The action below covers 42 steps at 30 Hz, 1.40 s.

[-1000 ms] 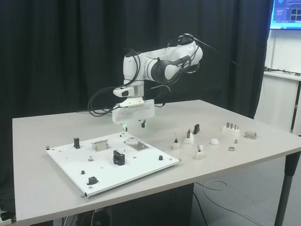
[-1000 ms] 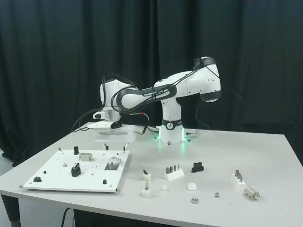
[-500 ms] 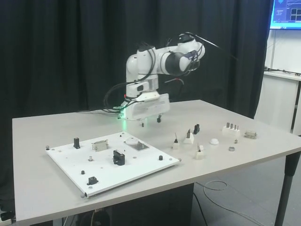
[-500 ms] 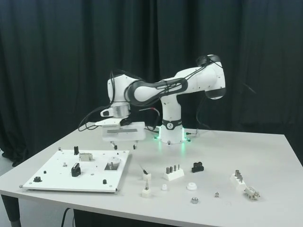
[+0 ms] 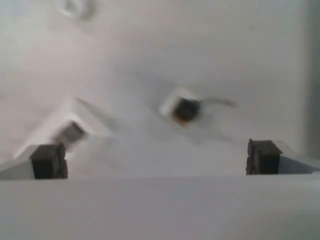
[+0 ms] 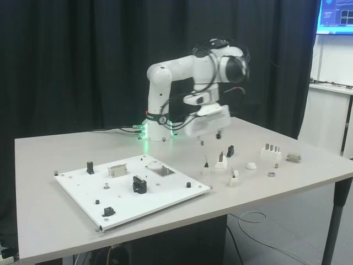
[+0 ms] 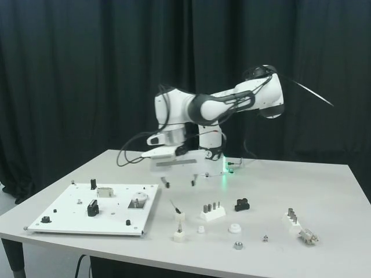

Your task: Pick medium gear.

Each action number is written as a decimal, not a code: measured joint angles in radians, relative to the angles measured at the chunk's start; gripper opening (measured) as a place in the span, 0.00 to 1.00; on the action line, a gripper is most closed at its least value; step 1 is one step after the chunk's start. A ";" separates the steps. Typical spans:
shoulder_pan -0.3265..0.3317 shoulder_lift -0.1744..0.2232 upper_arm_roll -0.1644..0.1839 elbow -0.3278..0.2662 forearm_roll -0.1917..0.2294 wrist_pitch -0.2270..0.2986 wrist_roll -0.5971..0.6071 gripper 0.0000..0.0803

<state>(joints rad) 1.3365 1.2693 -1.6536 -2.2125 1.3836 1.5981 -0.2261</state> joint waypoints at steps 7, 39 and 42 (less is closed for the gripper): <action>0.067 0.000 0.025 0.053 0.000 0.022 0.092 1.00; 0.167 -0.012 0.266 0.195 0.000 0.259 0.352 1.00; 0.167 -0.012 0.282 0.205 0.000 0.268 0.358 1.00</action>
